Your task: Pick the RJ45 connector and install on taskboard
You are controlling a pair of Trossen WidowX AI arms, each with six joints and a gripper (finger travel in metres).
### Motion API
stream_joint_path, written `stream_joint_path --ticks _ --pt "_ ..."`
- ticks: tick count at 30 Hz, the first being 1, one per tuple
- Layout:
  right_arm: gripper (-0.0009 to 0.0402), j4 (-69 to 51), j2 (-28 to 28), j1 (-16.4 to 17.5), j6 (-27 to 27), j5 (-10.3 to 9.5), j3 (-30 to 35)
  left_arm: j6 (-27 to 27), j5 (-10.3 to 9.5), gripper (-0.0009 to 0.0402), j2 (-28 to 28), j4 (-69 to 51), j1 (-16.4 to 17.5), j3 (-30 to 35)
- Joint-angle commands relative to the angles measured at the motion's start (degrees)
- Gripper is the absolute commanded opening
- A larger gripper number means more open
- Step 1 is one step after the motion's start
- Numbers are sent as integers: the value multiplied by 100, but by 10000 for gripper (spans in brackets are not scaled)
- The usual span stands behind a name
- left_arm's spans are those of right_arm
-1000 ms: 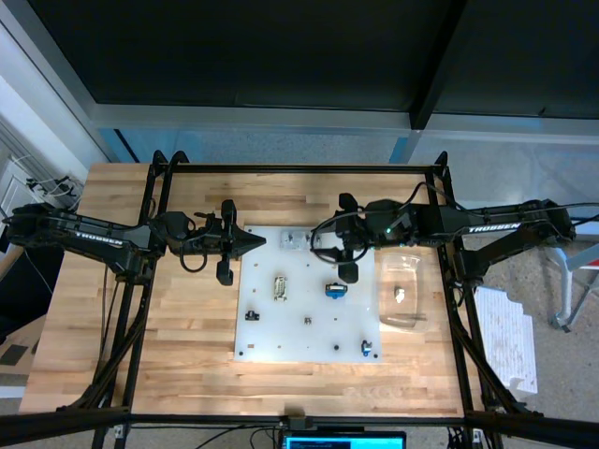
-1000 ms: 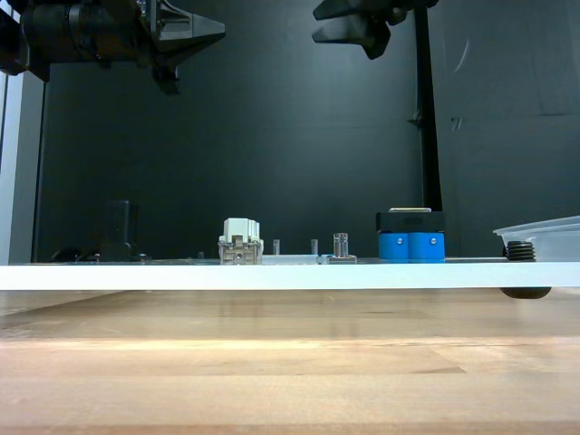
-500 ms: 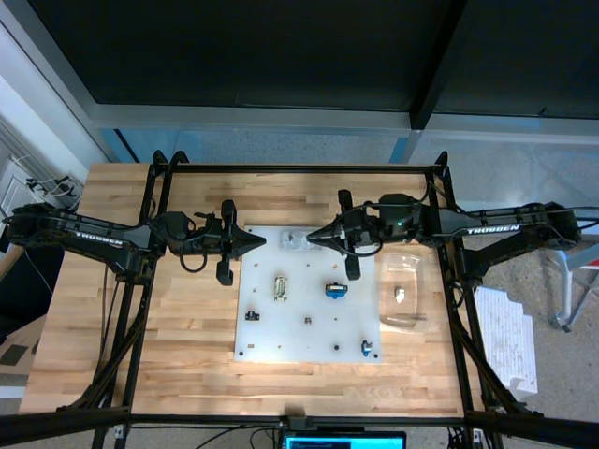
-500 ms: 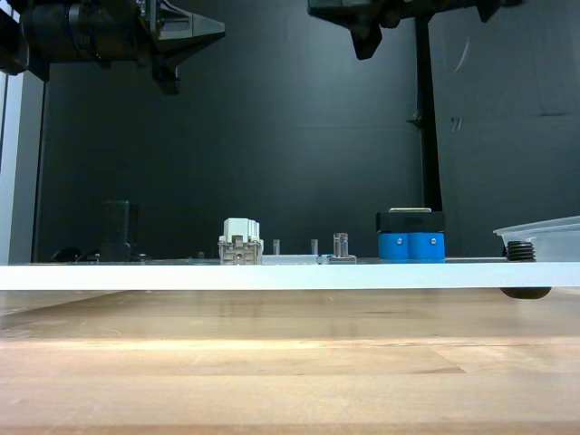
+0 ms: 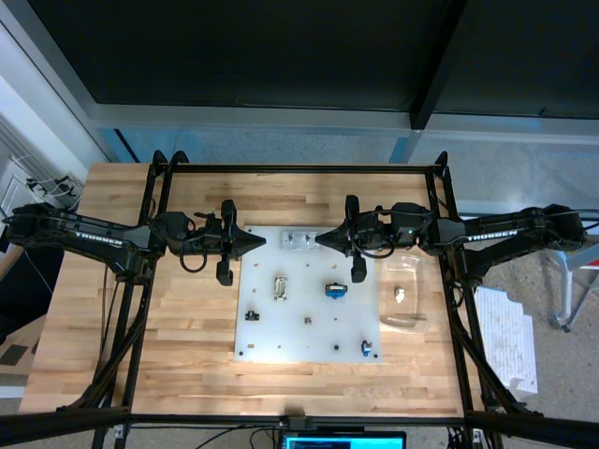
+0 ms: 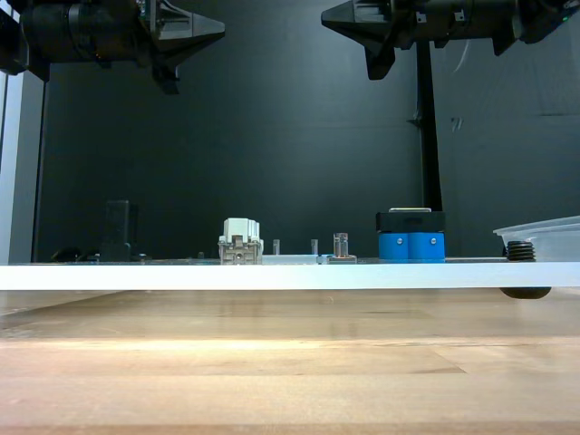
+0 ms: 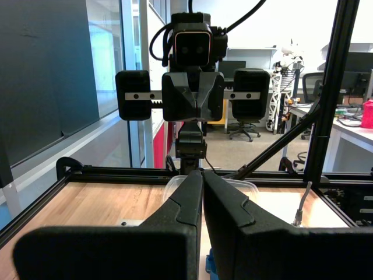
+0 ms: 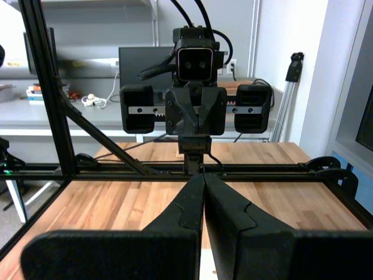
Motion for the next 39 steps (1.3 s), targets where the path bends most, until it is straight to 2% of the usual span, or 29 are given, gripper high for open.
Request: stream_joint_path --ticks 1,8,18,25,26,29,31,33,39 --pt "0 127 4 7 -7 9 -81 0 2 0 2 0 0 2" --pt "0 468 4 2 245 9 -247 2 2 0 0 0 0 2" --pt "0 535 4 -22 223 9 -365 0 2 0 2 0 0 2" --pt "0 522 4 -205 223 9 -369 2 2 0 2 0 2 2" --pt "0 509 4 -212 173 48 -369 0 2 0 0 0 0 2" --pt "0 490 4 -208 72 455 -369 0 2 0 2 0 2 2" --pt "0 501 -7 -199 22 339 -369 0 2 0 2 0 0 2" --pt "0 498 -9 -188 7 92 -369 0 2 0 2 0 2 2" --pt "0 501 -9 -109 -2 109 -369 0 2 0 0 0 0 2"
